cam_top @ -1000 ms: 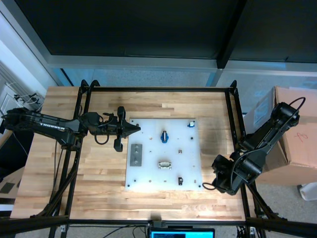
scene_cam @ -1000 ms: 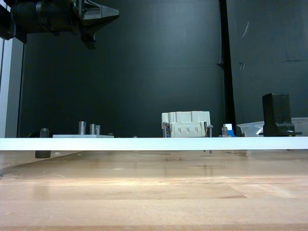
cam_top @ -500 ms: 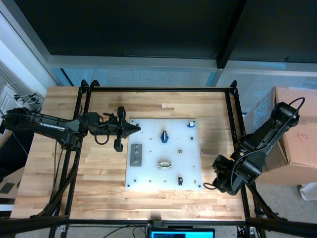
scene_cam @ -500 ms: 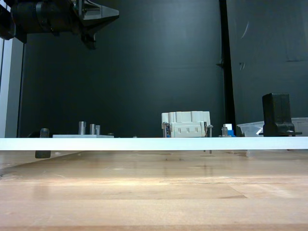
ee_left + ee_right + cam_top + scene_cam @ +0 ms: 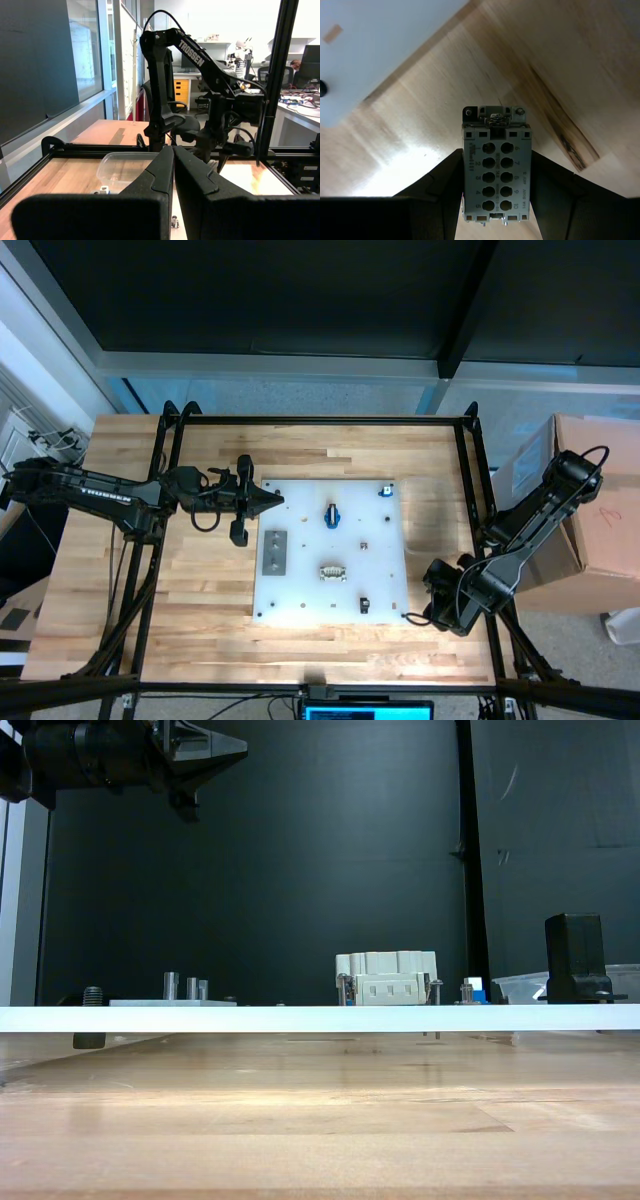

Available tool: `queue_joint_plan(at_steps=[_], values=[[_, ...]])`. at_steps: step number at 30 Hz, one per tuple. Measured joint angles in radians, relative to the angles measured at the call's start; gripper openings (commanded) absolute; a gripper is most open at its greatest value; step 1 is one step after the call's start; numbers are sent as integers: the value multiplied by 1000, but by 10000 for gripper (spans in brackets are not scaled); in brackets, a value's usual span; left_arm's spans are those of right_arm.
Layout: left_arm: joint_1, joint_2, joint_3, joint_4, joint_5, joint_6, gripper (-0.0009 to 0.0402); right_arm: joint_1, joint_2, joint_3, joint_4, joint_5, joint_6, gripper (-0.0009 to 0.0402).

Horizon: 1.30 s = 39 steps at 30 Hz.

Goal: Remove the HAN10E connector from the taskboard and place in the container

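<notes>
Slightly, right gripper [image 5: 496, 156] shifted HAN10E connector [image 5: 496, 176] boardward; left gripper [image 5: 268, 499] unmoved.

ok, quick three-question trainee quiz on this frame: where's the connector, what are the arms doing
1. True or false: the HAN10E connector lies in the container.
2. Which holds the connector? A) left gripper B) right gripper C) neither
3. Fill in: the left gripper's jaws are ____, high above the taskboard's far left corner.

Key
1. False: it is held over the wooden table, beside the taskboard's corner, not in the container.
2. B
3. shut
</notes>
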Motion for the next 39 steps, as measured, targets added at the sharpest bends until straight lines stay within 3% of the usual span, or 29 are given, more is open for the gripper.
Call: queue_joint_plan(at_steps=[6,18,25,30,39], values=[[0,0,0,0,0,0,0,2,19,-16,28,0,0,55],[0,0,0,0,0,0,0,6,19,-16,32,0,-1,202],[0,0,0,0,0,0,0,8,19,-16,37,-1,-1,266],[0,0,0,0,0,0,0,8,16,4,12,-4,-2,286],[0,0,0,0,0,0,0,7,-29,123,-142,-13,-13,287]])
